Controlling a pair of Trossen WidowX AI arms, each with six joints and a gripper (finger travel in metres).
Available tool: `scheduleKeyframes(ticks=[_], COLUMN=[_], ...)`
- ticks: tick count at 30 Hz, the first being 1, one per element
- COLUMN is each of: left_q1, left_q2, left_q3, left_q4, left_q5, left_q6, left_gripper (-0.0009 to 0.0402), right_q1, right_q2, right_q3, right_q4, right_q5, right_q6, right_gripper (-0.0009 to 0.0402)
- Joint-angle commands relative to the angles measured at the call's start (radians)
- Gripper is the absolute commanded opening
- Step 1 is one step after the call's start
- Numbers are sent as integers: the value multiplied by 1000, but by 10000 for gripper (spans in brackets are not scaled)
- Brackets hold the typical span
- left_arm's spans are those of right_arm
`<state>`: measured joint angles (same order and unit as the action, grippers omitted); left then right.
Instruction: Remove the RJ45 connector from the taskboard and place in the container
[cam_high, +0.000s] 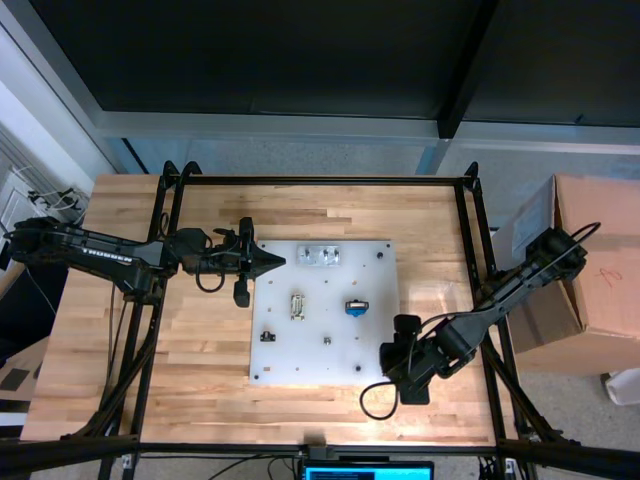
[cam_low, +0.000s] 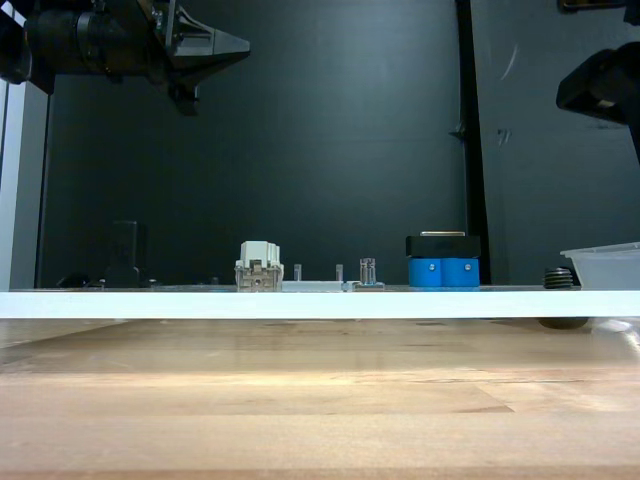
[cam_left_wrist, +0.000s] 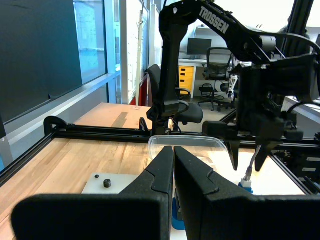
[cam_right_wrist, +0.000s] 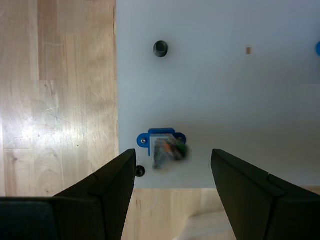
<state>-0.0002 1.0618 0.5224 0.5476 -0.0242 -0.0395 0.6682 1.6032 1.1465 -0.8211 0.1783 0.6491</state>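
The RJ45 connector (cam_right_wrist: 167, 151) sat in a blue mount (cam_right_wrist: 161, 132) near a corner of the taskboard (cam_high: 300, 355). It was directly beneath the right tool (cam_right_wrist: 173, 152), in line with the gap between that tool's fingers (cam_right_wrist: 110, 190). It stood upright with its long axis vertical. The plug end was down in the mount and the end with the coloured wires faced up at the tool. How deep it sat could not be told.

The right arm reached in from the counter's (cam_high: 200, 400) right edge, bent at the elbow, with its wrist turned so the tool pointed straight down. Its fingers were spread wide apart and gripped nothing. In the left wrist view their tips seemed to end just above the connector, apart from it. In the high view the tool's body hid the connector.

The left arm stretched in level from the left edge. The left tool (cam_left_wrist: 173, 149) was held well above the board and aimed horizontally toward the right arm, with its fingers pressed together on nothing. The clear container (cam_left_wrist: 190, 138) lay ahead of and below the left tool.
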Motion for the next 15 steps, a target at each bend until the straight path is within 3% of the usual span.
scheduleKeyframes(ticks=[1, 8, 15], left_q1=[0, 0, 0], left_q2=[0, 0, 0], left_q3=[0, 0, 0], left_q4=[0, 0, 0], left_q5=[0, 1, 0], left_q6=[0, 0, 0], left_gripper=[0, 0, 0], right_q1=[2, 6, 6], right_q2=[13, 28, 28], right_q3=[-2, -18, -25], right_q4=[16, 42, 50], right_q5=[1, 3, 3], right_q6=[-2, 2, -2], right_gripper=[208, 197, 129])
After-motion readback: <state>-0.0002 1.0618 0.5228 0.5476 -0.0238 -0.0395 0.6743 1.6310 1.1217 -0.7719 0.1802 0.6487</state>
